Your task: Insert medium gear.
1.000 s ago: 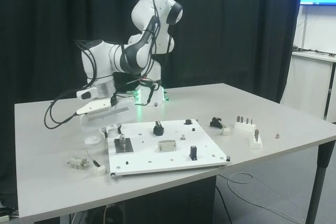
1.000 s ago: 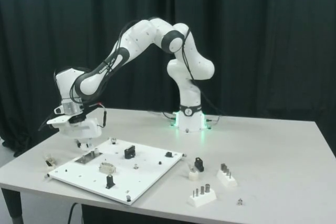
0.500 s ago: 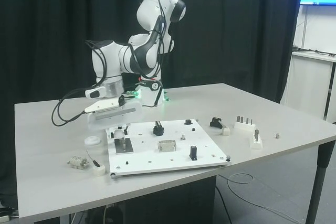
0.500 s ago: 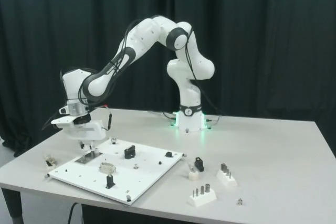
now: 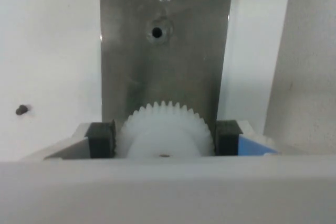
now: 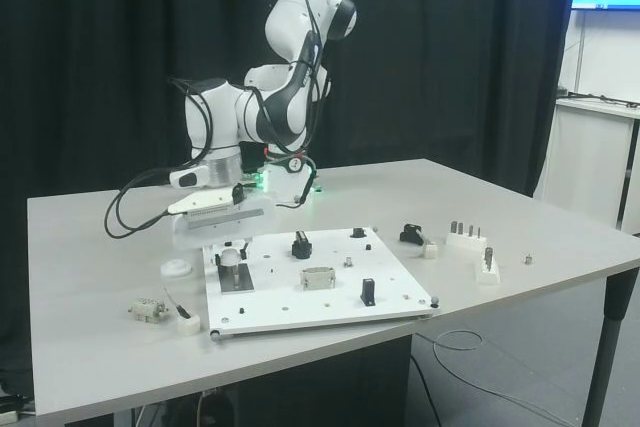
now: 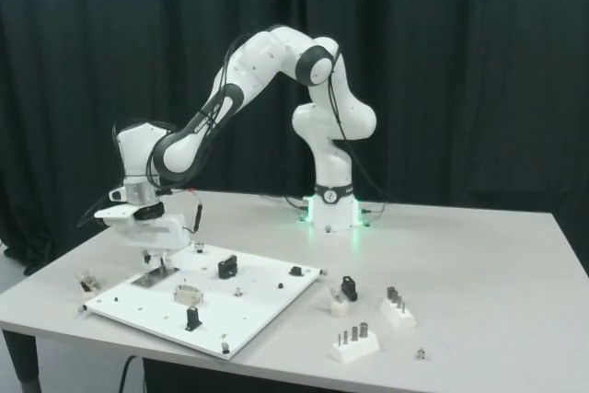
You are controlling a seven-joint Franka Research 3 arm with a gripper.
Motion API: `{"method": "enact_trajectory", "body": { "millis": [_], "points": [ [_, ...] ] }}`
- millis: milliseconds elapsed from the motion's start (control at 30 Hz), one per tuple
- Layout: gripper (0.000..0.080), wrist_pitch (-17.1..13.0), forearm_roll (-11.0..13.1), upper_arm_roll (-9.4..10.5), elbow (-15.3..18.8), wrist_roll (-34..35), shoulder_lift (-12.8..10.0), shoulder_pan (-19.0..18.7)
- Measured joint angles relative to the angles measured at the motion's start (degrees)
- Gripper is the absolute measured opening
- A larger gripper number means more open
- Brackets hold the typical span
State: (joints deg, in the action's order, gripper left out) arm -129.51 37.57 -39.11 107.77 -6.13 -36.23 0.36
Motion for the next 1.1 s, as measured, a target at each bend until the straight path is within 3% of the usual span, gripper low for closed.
{"method": "enact_trajectory", "body": {
  "millis": [567, 1100],
  "points": [
    [0.0399, -3.7, 0.3, 0.05, 1.8, 0.0, 0.2, -1.4],
    [0.0399, -8.0, 0.3, 0.18, 5.3, 0.0, 2.0, -2.0]
  ]
}}
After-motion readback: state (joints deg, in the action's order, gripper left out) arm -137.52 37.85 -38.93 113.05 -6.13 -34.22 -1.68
